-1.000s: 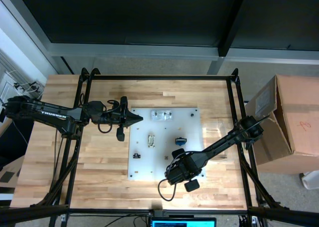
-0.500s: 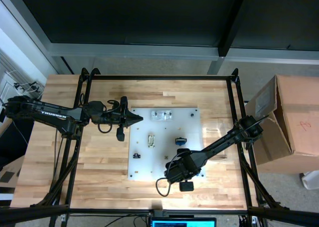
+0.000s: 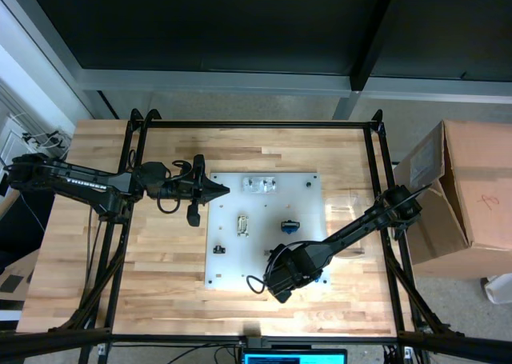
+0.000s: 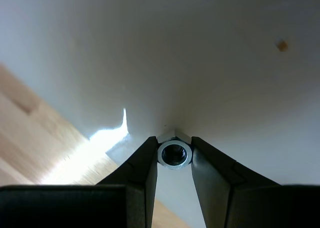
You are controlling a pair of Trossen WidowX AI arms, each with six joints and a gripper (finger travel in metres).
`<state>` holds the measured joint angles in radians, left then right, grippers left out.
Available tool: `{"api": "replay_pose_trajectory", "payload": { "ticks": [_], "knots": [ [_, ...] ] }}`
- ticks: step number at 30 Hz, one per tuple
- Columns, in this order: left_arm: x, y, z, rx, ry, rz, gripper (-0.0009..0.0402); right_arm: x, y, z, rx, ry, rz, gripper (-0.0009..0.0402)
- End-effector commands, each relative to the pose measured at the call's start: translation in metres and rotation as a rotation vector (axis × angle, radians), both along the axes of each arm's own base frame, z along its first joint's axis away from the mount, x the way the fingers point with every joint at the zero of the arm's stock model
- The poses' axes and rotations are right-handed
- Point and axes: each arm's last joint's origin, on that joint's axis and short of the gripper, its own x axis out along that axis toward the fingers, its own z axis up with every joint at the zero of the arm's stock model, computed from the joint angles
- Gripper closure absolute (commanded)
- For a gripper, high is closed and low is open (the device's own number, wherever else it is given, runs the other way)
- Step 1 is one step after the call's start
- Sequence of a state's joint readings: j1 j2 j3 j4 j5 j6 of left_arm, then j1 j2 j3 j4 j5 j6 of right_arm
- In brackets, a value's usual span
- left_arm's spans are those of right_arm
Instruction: Pick the M12 nut and place it on its threads and fasten
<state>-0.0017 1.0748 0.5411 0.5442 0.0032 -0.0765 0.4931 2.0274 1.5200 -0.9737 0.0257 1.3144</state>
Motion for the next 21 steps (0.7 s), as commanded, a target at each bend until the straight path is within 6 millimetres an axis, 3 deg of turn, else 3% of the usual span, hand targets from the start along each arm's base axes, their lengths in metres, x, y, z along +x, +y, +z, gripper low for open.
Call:
{"api": "replay_pose_trajectory", "payload": {
  "ticks": [1, 11, 21],
  "knots": [
    [0.0001, 0.0001, 0.0000, 0.000, 0.000, 0.000, 0.0393, -0.0004, -0.0007, 0.0023, 0.009, -0.002, -0.121, 0.0375],
    [0.0001, 0.0001, 0.0000, 0.000, 0.000, 0.000, 0.0393, -0.0003, -0.0007, 0.0023, 0.016, -0.001, -0.193, 0.0375],
    [0.0001, 0.0001, 0.0000, 0.000, 0.000, 0.000, 0.0393, -0.0005, -0.0004, 0.0023, 0.036, 0.001, -0.431, 0.0375]
  ]
}}
